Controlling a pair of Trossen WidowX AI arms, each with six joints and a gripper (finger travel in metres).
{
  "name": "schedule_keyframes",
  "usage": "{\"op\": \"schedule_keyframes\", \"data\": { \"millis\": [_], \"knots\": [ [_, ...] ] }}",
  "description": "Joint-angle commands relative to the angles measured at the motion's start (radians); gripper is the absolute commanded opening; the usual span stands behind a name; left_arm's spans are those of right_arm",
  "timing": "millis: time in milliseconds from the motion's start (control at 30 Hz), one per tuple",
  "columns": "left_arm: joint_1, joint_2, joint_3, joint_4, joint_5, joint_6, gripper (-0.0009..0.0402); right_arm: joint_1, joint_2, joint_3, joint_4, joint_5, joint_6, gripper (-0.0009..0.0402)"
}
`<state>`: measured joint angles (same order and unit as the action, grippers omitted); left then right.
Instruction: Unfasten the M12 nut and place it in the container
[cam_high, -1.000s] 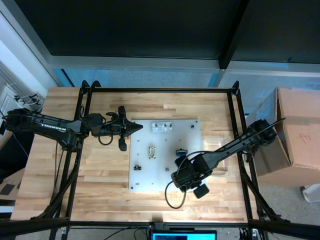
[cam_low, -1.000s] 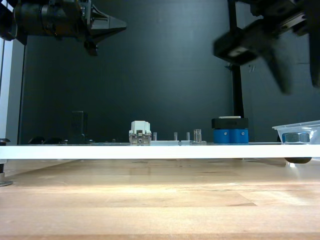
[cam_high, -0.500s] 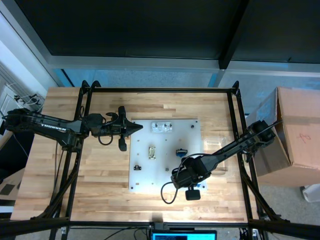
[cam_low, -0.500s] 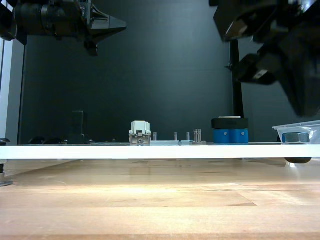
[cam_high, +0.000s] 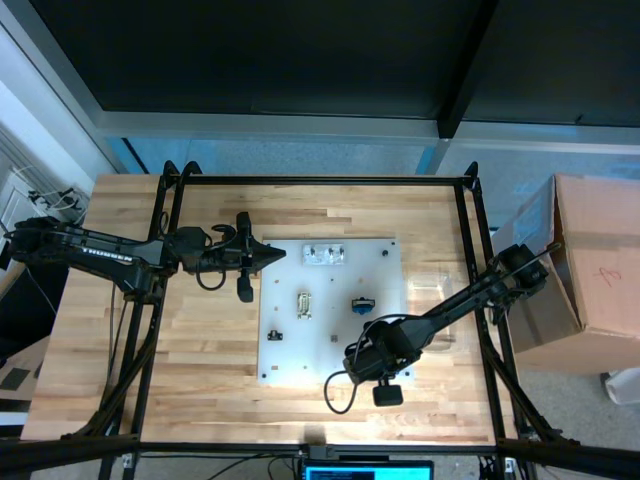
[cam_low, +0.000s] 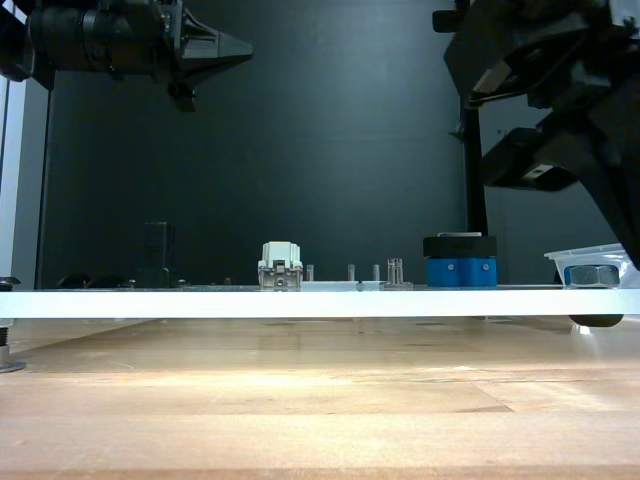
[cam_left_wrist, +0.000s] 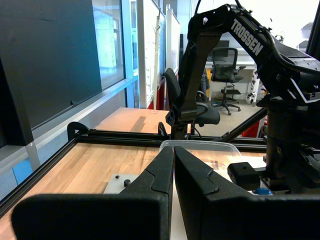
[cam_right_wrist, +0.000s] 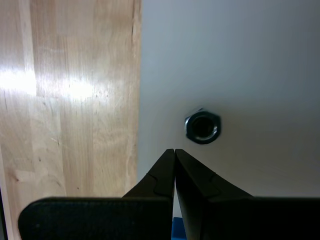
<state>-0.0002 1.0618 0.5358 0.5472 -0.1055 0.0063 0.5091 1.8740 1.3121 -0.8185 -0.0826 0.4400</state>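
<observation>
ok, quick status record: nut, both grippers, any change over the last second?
nut: M12 nut on its stud on the white board; not held, not in the container
right: right gripper shut, empty, above the board just beside the nut
left: left gripper shut, empty, raised near the board's far left corner
change: right gripper moved toward the near edge; nut unmoved

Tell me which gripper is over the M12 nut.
The right gripper, shut empty above the nut on its stud; the left gripper hovers shut at the board's far left.
</observation>
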Motion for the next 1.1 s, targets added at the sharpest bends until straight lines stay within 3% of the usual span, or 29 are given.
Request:
{"op": "schedule_keyframes", "data": {
  "millis": [33,900,933,1033,1100],
  "knots": [
    [0.000,0.000,0.000,0.000,0.000,0.000,0.0000,0.000,0.000,-0.011,0.014,0.002,0.001,0.0000],
    [0.000,0.000,0.000,0.000,0.000,0.000,0.0000,-0.003,0.000,-0.014,0.013,0.047,-0.002,0.0000],
    [0.000,0.000,0.000,0.000,0.000,0.000,0.0000,-0.003,-0.001,-0.014,0.004,0.085,-0.001,0.0000],
    [0.000,0.000,0.000,0.000,0.000,0.000,0.0000,-0.003,-0.020,-0.014,-0.059,0.286,0.055,0.0000],
    [0.000,0.000,0.000,0.000,0.000,0.000,0.0000,-0.003,-0.037,-0.014,-0.096,0.355,0.082,0.0000]
  ]
}}
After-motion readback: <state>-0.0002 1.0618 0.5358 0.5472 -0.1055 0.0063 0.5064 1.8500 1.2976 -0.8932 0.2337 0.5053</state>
